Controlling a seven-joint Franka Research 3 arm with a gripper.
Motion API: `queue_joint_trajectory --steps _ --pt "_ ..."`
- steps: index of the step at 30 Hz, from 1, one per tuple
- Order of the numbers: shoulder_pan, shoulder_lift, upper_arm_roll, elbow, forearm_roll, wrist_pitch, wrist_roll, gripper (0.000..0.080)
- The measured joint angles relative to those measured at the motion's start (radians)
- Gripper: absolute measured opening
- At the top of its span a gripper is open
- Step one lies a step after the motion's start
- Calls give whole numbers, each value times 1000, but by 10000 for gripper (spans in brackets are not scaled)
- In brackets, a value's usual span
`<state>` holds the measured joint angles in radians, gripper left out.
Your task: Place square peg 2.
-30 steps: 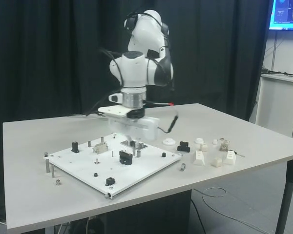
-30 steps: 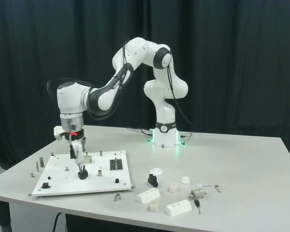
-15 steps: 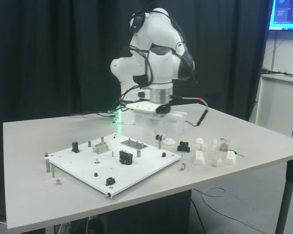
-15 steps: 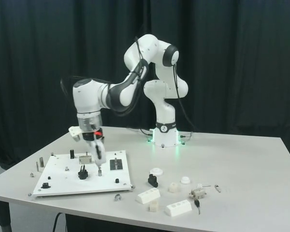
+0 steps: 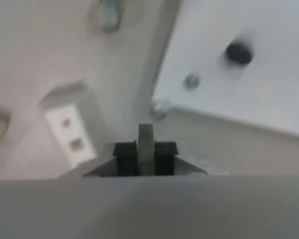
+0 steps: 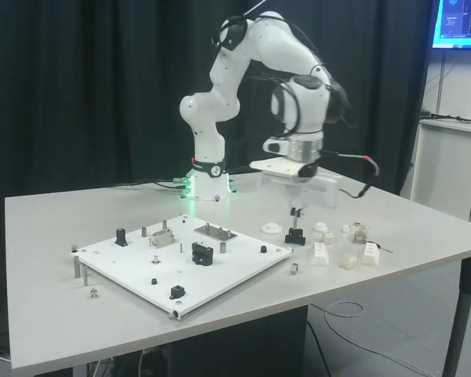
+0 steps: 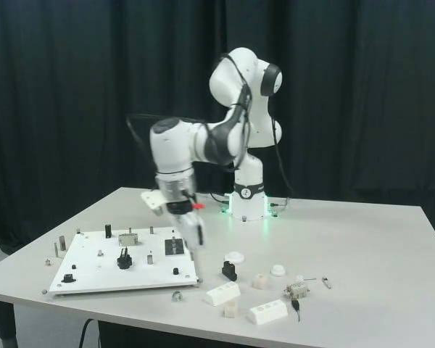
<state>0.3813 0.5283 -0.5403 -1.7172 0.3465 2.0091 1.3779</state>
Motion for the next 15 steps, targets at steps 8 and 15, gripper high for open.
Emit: queue_joint_trajectory --steps 8,15 --pt "96 -13 16 -15 -35 0 96 71" --pt "156 -16 48 -16 -67 0 171 71"
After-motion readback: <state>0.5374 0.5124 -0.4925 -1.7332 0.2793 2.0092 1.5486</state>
